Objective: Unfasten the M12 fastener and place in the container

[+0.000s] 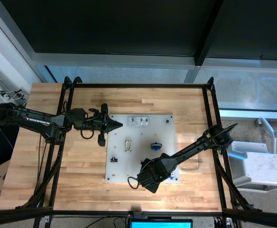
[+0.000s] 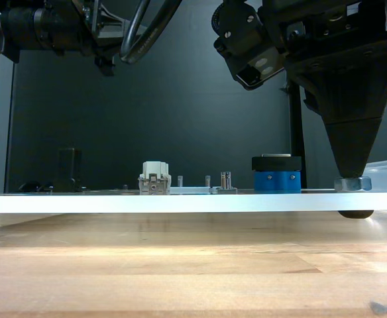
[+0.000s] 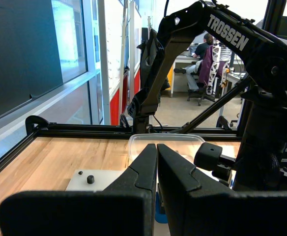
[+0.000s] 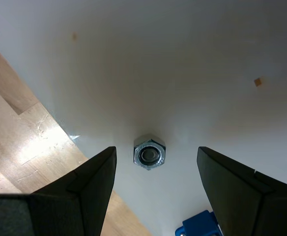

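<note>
The M12 fastener (image 4: 149, 152), a small silver hex nut with a dark core, sits on its stud low against the white board (image 4: 207, 59). My right gripper (image 4: 156, 162) hangs straight above it, open, one finger on each side and touching nothing. In the low view the nut (image 2: 352, 183) rests at the board's near right edge, just under the right gripper (image 2: 350, 173). From above, the right arm (image 1: 186, 152) hides the nut. The container (image 1: 191, 159), a clear tray, lies just right of the board. My left gripper (image 1: 114, 124) hovers shut at the board's far left.
On the white board (image 1: 122, 166) stand a blue connector block (image 1: 156, 146), a beige rectangular connector (image 1: 128, 145) and a silver post (image 2: 226, 181). A black frame (image 1: 138, 86) rings the wooden table. A screen edge (image 1: 161, 223) shows at the near side.
</note>
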Available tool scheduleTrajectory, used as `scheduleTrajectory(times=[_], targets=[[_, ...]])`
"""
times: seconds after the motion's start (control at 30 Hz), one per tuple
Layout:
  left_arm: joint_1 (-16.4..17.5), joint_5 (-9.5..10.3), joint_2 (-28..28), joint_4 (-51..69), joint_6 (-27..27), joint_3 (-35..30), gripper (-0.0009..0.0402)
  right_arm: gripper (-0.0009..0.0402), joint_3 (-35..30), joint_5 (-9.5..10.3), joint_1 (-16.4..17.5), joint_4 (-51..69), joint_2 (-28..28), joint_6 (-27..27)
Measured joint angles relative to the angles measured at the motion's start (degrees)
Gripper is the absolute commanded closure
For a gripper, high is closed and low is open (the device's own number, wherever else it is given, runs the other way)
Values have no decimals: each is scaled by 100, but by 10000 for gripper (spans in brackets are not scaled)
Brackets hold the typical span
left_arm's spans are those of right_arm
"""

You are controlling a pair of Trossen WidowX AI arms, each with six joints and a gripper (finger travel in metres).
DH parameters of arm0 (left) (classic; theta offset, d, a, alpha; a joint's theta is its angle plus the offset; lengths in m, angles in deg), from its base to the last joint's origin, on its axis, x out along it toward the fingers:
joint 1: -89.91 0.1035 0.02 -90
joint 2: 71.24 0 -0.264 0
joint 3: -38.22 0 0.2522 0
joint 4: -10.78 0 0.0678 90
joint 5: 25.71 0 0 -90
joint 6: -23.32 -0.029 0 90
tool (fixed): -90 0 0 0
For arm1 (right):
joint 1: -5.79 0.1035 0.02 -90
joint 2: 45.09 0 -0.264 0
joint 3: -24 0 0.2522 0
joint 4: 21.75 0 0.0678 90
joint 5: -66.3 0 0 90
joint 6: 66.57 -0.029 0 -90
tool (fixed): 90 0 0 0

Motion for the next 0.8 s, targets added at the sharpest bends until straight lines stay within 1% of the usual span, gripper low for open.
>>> scheduleTrajectory(times=[0.1,0.5,0.6,0.8], targets=[[0,0,0,0,0,0,393,166,74,26,2,-96,0,15],[0,-2,0,0,2,-2,393,168,122,28,-4,-188,0,129],[0,-2,0,2,2,-2,393,182,136,31,-11,-186,0,129],[0,0,0,2,0,-2,393,231,136,28,-13,-179,-2,127]])
